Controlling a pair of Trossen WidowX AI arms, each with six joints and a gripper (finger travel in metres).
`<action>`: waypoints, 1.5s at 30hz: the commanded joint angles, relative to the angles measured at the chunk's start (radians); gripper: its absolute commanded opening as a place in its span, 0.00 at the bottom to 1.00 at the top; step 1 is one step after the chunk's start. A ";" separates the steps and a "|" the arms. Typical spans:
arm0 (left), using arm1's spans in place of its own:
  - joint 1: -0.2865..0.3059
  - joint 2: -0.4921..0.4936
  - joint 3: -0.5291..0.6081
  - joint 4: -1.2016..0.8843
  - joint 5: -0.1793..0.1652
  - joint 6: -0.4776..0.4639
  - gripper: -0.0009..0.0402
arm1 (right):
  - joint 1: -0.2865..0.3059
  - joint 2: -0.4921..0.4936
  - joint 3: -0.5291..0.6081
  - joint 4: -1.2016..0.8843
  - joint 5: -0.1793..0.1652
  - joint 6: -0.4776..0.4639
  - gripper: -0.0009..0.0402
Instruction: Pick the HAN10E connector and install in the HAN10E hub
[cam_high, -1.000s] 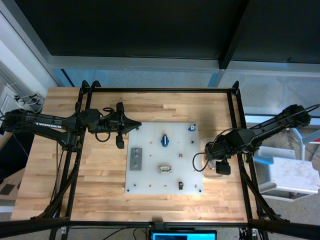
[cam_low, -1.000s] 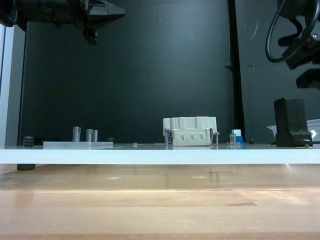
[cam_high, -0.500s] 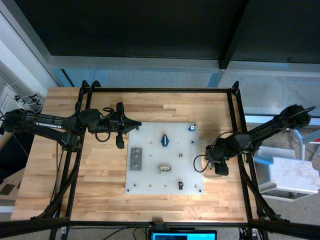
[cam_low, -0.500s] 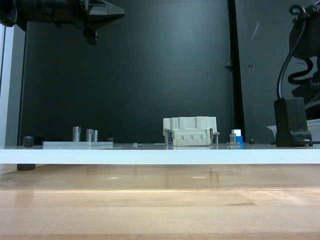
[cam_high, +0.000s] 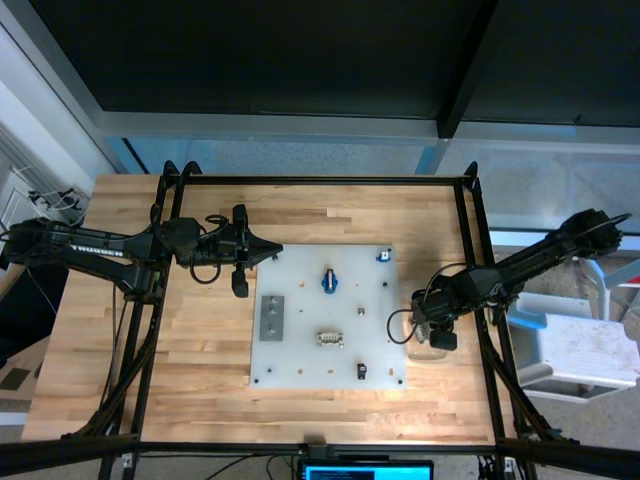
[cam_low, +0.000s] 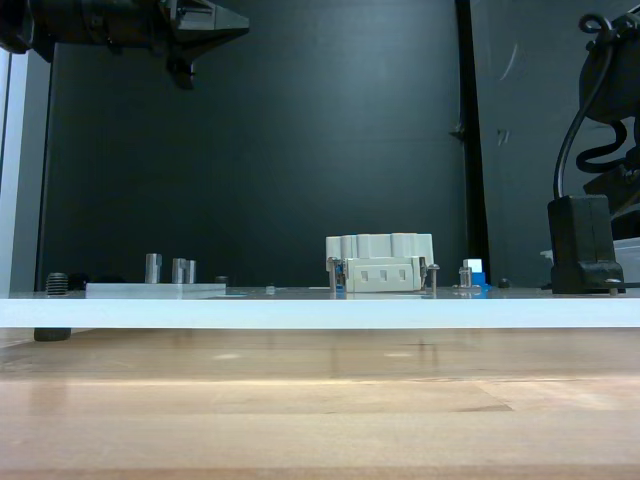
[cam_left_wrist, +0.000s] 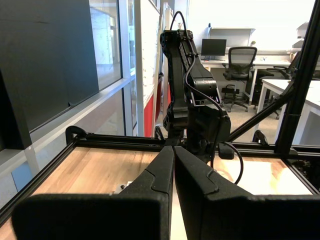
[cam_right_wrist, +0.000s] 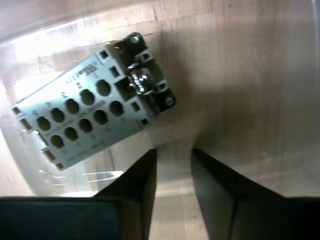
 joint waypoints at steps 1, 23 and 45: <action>0.000 0.000 0.000 0.000 0.000 0.000 0.02 | 0.000 0.002 -0.001 0.002 0.000 0.000 0.08; 0.000 0.000 0.000 0.000 0.000 0.000 0.02 | 0.001 -0.025 0.098 -0.131 0.000 0.001 0.03; 0.000 0.000 0.000 0.000 0.000 0.000 0.02 | 0.169 -0.011 0.417 -0.364 0.000 0.630 0.02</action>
